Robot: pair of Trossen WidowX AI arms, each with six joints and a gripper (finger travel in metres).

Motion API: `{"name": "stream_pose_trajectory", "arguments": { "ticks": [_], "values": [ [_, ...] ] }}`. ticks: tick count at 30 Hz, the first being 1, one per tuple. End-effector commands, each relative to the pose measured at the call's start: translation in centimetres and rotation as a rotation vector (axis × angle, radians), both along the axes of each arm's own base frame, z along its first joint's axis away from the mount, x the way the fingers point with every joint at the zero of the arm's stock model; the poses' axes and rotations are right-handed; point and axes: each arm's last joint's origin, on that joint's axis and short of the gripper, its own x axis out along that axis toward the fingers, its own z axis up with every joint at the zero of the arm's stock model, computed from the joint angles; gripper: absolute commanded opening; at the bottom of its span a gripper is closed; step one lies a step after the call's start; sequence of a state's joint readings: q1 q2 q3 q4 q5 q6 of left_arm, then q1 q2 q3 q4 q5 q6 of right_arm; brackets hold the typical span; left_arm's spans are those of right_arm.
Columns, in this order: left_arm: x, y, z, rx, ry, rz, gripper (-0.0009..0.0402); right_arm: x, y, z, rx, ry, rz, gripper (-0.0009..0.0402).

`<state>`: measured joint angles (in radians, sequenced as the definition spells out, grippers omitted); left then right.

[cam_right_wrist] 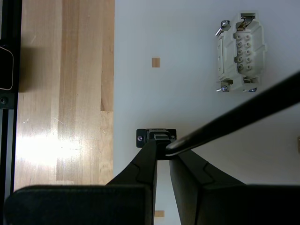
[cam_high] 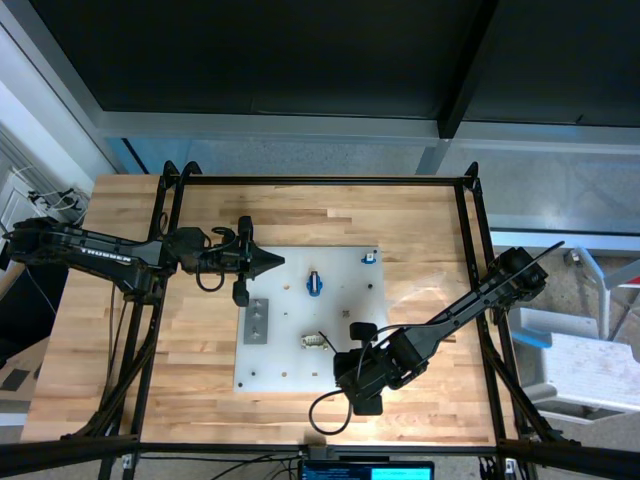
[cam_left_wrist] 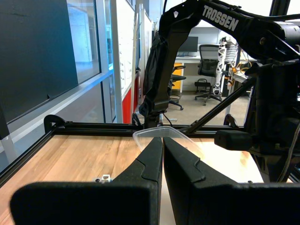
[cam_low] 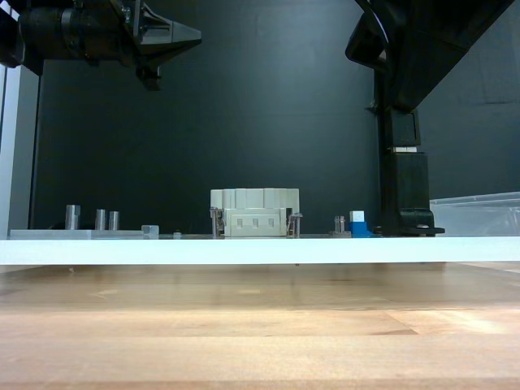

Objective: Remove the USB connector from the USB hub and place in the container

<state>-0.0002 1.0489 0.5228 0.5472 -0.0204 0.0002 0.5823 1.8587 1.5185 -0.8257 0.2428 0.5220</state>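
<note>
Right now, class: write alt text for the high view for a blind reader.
The right gripper points down at the white board's near edge, shut on a thin black lead; the left gripper hangs shut above the board's far left corner.

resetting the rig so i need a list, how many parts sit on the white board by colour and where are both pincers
blue: 2, clip, small block
grey: 1, peg block
beige: 1, multi-pin connector
black: 2, USB hub, USB connector
total: 6 parts
pincers: 2, left pincer shut, raised near the white board's far left corner; right pincer shut on the USB connector at the hub
</note>
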Motion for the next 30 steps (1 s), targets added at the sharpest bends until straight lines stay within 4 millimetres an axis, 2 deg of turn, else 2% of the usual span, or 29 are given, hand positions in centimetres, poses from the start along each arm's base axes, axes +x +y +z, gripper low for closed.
{"name": "stream_pose_trajectory", "arguments": {
  "ticks": [1, 10, 21, 30],
  "values": [
    [0.0, 0.0, 0.0, 0.000, 0.000, 0.000, 0.0001, 0.0, 0.0, 0.0, 0.000, -0.003, -0.001, 0.0000],
    [0.0, 0.0, 0.0, 0.000, 0.000, 0.000, 0.0001, 0.0, 0.1, 0.0, 0.012, -0.083, -0.033, 0.0000],
    [0.0, 0.0, 0.0, 0.000, 0.000, 0.000, 0.0001, -1.9, -0.2, 0.7, 0.023, -0.147, -0.062, 0.0000],
    [0.0, 0.0, 0.0, 0.000, 0.000, 0.000, 0.0001, -2.2, -0.3, 0.7, 0.029, -0.167, -0.053, 0.0000]
  ]
}}
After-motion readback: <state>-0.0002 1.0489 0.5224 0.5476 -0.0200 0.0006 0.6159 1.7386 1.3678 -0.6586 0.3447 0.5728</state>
